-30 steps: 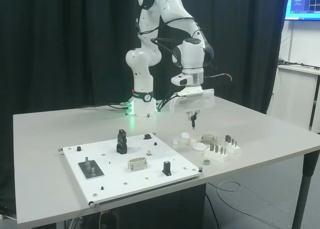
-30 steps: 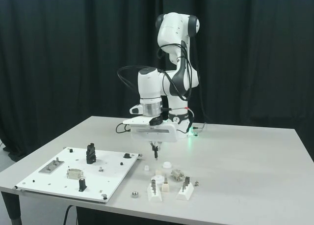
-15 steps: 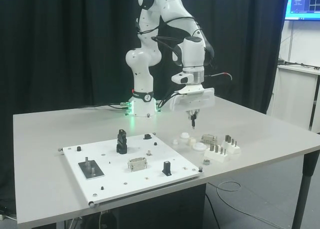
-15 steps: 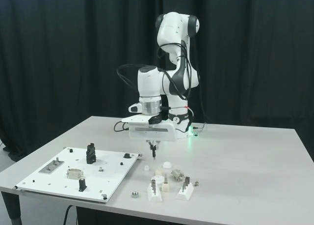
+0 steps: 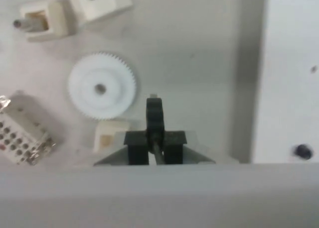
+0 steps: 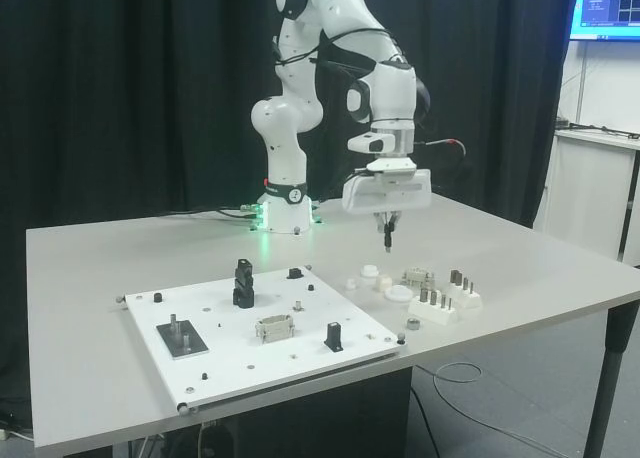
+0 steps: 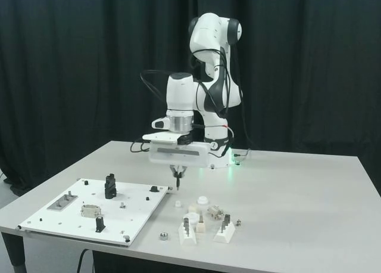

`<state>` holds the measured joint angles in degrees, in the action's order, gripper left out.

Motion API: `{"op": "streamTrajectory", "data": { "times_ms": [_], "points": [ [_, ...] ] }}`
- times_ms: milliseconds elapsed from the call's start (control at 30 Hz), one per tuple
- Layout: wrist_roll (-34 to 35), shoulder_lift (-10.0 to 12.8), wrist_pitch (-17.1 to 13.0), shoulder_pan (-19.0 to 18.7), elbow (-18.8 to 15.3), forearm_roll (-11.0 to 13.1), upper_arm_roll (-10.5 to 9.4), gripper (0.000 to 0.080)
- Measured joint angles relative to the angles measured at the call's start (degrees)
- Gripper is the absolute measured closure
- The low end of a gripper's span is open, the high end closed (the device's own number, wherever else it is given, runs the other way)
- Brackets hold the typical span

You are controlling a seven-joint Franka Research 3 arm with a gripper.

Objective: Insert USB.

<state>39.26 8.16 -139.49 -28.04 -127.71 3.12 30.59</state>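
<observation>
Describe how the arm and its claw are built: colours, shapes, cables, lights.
The arm is white with rounded, tube-like segments and black bands at the joints. Black cables loop loose from the wrist back along it. A wide, flat white block sits under the wrist, and the claw below it is small, narrow and black. A green light glows at the base, bolted on the grey table.

The white arm (image 6: 330, 68) stood bolted at the back of the grey table (image 6: 90, 278), a green light glowing at its base. Its gripper (image 6: 387, 240) hung well above the table, holding a thin black plug (image 6: 387, 239) that pointed down. Below it, loose parts (image 6: 415, 288) lay in a cluster on the table. Beside them lay a white board (image 6: 255, 323) carrying a black block (image 6: 243, 283), a grey plate (image 6: 180, 338) and a connector (image 6: 273, 328).
</observation>
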Motion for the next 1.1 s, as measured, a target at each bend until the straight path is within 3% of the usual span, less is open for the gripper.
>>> {"op": "streamTrajectory", "data": {
  "times_ms": [300,600,1100],
  "points": [
    [-4.3,1.0,0.0,1.6,3.3,-3.6,0.15,0.0742],
    [-6.5,3.3,0.0,3.7,7.7,-4.0,0.15,0.0742],
    [5.4,7.3,0.9,7.3,15.4,-3.3,-0.12,0.0742]
  ]
}}
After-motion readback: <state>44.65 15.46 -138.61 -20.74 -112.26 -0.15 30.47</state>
